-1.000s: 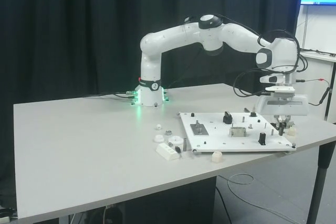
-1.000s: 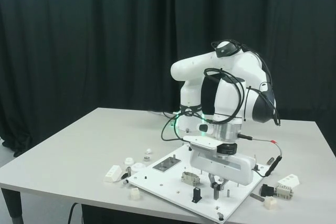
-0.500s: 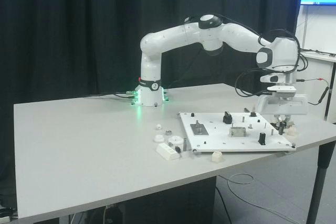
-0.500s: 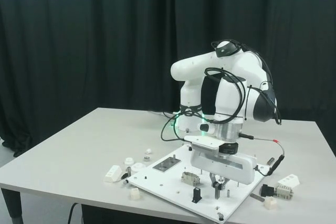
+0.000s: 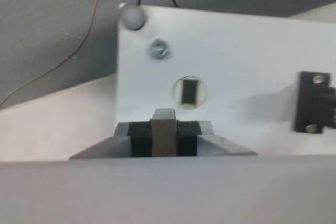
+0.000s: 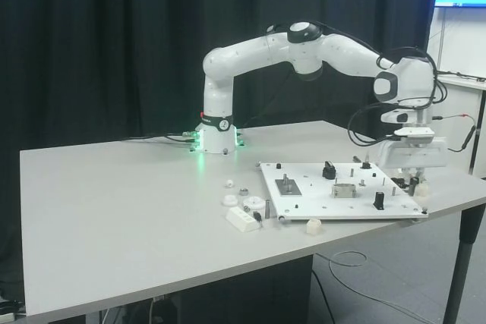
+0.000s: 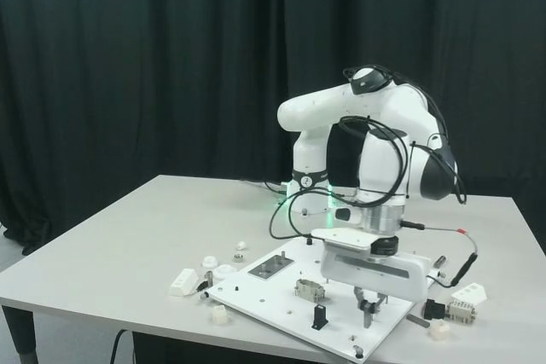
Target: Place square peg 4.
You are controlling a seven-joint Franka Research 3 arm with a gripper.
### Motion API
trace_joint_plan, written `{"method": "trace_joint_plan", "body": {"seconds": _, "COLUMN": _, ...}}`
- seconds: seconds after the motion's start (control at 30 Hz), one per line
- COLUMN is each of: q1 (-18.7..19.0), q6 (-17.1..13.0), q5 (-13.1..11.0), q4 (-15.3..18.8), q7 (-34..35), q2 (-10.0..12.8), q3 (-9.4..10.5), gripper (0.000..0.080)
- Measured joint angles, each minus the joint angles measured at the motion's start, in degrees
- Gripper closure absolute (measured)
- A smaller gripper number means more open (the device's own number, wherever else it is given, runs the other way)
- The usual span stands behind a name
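Pincer (image 5: pixel 164 141) grips rectangular grey peg (image 5: pixel 164 136) above white board (image 5: pixel 247 66).

The arm (image 6: pixel 304 47) looks like glossy white plastic, the board (image 7: pixel 281 296) smooth matt white, the surface (image 6: pixel 114 195) matt grey, the curtain (image 7: pixel 128 66) black cloth in folds, and the peg (image 5: pixel 164 139) between the hand's (image 5: pixel 164 142) black pads dull grey metal.

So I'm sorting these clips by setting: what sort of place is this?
Probably a robotics lab or test room: a white robot arm bolted to a grey table, black curtains behind, and a white board of small parts for assembly trials.
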State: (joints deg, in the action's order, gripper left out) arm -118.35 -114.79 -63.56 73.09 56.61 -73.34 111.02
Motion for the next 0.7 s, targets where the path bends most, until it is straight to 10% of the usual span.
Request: {"method": "trace_joint_plan", "body": {"seconds": 0.7, "q1": 1.95, "q6": 0.15, "q5": 0.20, "q4": -3.11, "q7": 5.21, "q2": 0.03, "q3": 2.59, "gripper": 0.0708}}
